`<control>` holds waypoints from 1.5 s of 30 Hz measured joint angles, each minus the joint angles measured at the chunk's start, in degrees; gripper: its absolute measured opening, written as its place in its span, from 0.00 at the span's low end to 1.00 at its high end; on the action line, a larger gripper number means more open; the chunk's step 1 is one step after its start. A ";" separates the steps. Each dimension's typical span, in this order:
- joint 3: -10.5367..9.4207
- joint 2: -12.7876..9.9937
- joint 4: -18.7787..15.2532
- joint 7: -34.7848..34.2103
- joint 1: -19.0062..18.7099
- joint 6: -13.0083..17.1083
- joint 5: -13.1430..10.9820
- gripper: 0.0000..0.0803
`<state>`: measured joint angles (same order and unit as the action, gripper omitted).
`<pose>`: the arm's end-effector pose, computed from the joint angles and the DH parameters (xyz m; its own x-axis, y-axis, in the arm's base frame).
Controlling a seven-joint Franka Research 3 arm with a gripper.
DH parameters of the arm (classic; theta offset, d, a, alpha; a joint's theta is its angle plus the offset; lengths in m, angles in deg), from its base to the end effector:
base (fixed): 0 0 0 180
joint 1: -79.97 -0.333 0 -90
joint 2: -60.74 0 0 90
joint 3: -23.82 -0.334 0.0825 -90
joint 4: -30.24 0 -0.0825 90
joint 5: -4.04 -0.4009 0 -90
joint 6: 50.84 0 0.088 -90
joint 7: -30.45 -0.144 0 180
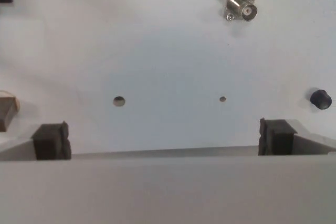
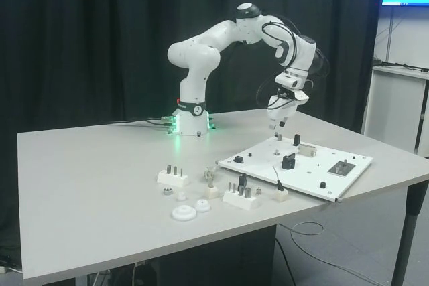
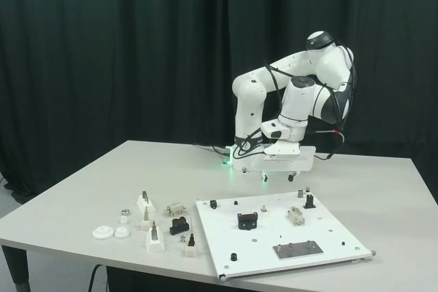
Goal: Pick square peg 3.
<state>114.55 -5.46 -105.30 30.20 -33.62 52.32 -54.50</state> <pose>0.4158 0.2013 0.2354 0.9562 -0.2866 -0.0593 -0.2664 -0.9361 0.2295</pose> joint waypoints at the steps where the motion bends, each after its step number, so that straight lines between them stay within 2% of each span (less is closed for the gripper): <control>1: 0.00 0.00 -0.01 0.12 0.02 0.00 -0.05 1.00; 8: 0.33 0.00 0.09 0.61 0.03 0.04 -0.33 1.00; 15: 1.70 -0.03 0.51 1.93 0.05 0.97 -0.27 1.00; 24: 3.86 -0.23 1.01 4.59 1.34 4.49 2.32 1.00; 31: 4.71 -0.30 1.37 8.66 4.20 7.87 4.07 1.00; 37: 4.95 -0.31 1.72 13.73 7.70 10.56 4.34 1.00; 45: 4.94 -0.31 3.37 19.26 13.01 11.47 4.33 1.00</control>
<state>119.49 -5.77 -101.94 49.46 -20.61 63.79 -50.16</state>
